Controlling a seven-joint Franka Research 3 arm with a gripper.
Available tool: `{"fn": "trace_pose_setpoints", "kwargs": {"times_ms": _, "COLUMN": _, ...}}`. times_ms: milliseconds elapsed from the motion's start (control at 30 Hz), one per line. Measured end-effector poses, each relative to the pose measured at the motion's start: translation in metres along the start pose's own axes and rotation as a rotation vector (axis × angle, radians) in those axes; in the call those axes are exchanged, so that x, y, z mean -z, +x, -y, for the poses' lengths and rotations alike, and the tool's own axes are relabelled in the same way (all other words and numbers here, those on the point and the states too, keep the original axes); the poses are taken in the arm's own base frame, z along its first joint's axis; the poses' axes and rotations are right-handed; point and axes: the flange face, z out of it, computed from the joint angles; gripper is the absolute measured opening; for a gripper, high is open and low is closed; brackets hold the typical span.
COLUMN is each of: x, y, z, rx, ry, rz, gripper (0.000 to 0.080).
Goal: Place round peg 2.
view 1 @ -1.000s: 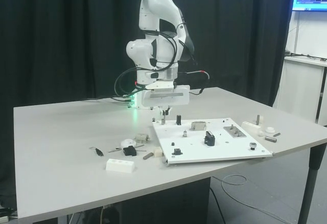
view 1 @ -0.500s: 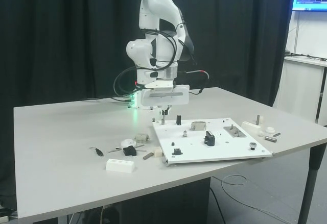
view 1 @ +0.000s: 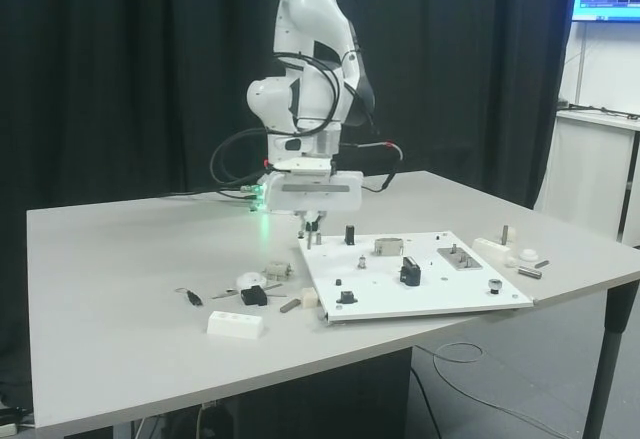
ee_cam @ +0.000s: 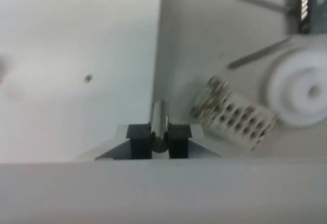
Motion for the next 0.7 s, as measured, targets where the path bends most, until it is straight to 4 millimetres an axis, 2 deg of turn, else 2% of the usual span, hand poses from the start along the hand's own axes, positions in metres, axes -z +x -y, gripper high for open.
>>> {"fn": "trace_pose_setpoints", "kwargs": {"times_ms": 333, "x": -0.021, "y": 0.023, "z": 0.003, "rx": 0.003, "ry": -0.027, "rz": -0.034, "gripper": 0.0065}}
{"fn": "trace_pose_setpoints", "kwargs": {"times_ms": 700, "x": -0.046, "y": 0.035, "z": 0.006, "rx": 0.000, "ry": -0.025, "rz": -0.006, "gripper": 0.0065}}
